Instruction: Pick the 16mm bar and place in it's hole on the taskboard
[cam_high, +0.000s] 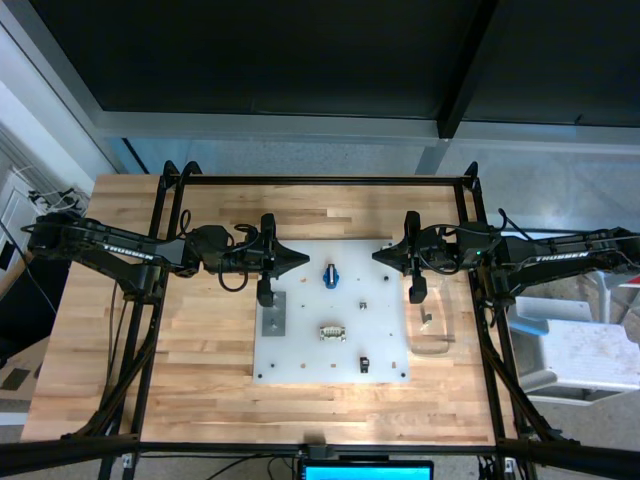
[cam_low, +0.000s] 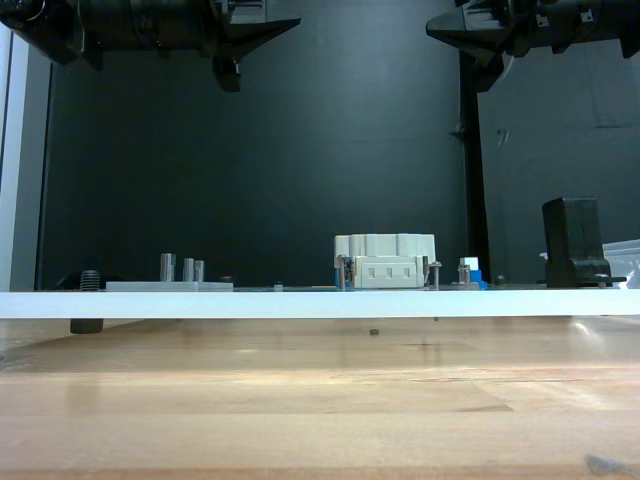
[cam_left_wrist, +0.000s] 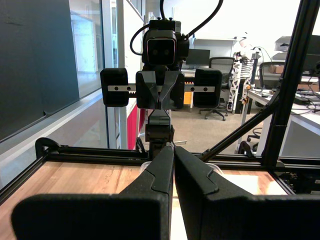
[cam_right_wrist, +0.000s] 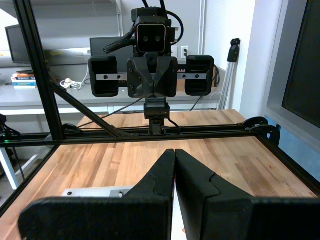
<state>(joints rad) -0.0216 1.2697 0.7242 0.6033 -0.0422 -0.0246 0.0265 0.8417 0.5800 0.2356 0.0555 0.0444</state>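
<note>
Both arms are reaching inward above the far edge of the white taskboard (cam_high: 300, 350), facing one another across the middle of the high view. The left gripper (cam_high: 303, 259) is hovering left of centre with its fingers pressed together on nothing. The right gripper (cam_high: 378, 257) is hovering right of centre, likewise closed and empty (each wrist view is showing the two fingers meeting along one seam). In the low view both are hanging in the upper corners, well above the board.

The 16mm bar is sitting in neither gripper, and I cannot tell which piece it is. A small grey piece (cam_high: 426, 320) is lying in a clear tray (cam_high: 445, 345) on the table (cam_high: 150, 380) just right of the board. Three short metal pegs (cam_low: 187, 269) are standing upright on a grey block (cam_high: 273, 318) at the board's left edge.

On the board, a blue part (cam_high: 331, 275) is sitting near centre, a pale connector (cam_high: 333, 332) below it, and a small black block (cam_high: 366, 363) toward the lower right.
</note>
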